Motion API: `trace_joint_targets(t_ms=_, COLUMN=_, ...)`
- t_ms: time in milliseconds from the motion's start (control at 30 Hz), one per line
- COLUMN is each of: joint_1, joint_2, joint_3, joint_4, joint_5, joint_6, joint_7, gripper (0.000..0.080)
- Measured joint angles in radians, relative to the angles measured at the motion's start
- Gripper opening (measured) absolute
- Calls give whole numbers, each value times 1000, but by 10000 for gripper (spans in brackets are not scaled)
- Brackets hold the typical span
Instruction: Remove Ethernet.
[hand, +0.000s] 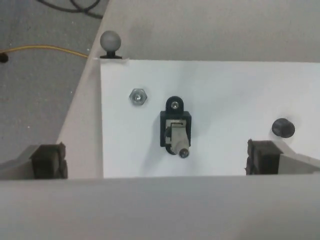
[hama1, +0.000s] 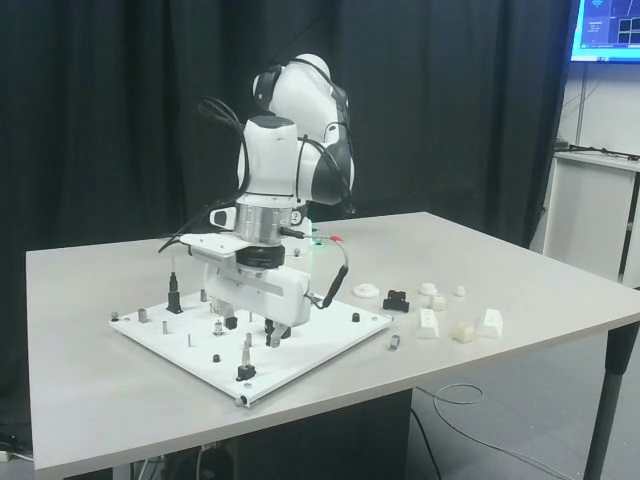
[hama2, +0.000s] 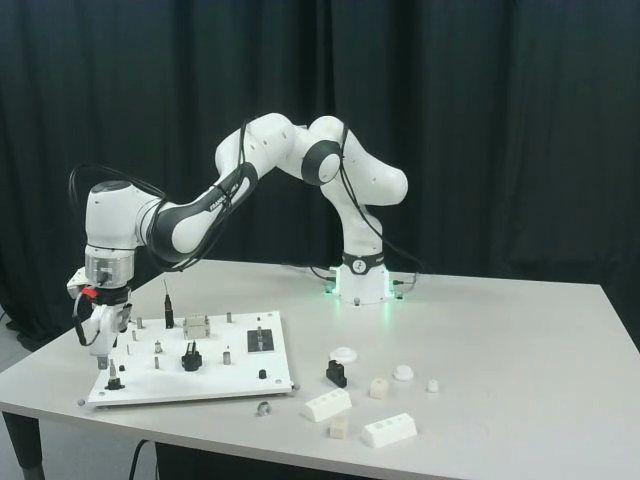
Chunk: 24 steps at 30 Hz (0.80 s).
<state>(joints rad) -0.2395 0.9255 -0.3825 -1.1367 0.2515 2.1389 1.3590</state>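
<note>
End effector (hand: 155, 160) spread wide, over Ethernet plug (hand: 178, 139)

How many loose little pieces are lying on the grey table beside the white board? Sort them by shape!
Round white pieces: 3
Long white blocks: 2
Small cubes: 2
Black clip-like piece: 1
Small metal piece: 1
Total: 9

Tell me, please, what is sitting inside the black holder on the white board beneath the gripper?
A grey Ethernet plug stands in the black holder on the white board. Its seated lower end is hidden by the holder.
</note>
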Motion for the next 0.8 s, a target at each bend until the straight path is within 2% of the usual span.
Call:
trace_joint_targets(t_ms=300, joint_1=-10, joint_2=5, joint_3=0, joint_4=-1, joint_5=16, joint_6=-2, joint_7=-17, gripper=800)
trace_joint_targets(t_ms=500, joint_1=-20, joint_2=14, joint_3=0, joint_4=-1, joint_5=21, joint_6=5, joint_7=-92, gripper=800)
trace_joint_targets(t_ms=800, joint_1=-31, joint_2=27, joint_3=0, joint_4=-1, joint_5=56, joint_6=22, joint_7=-147, gripper=800)
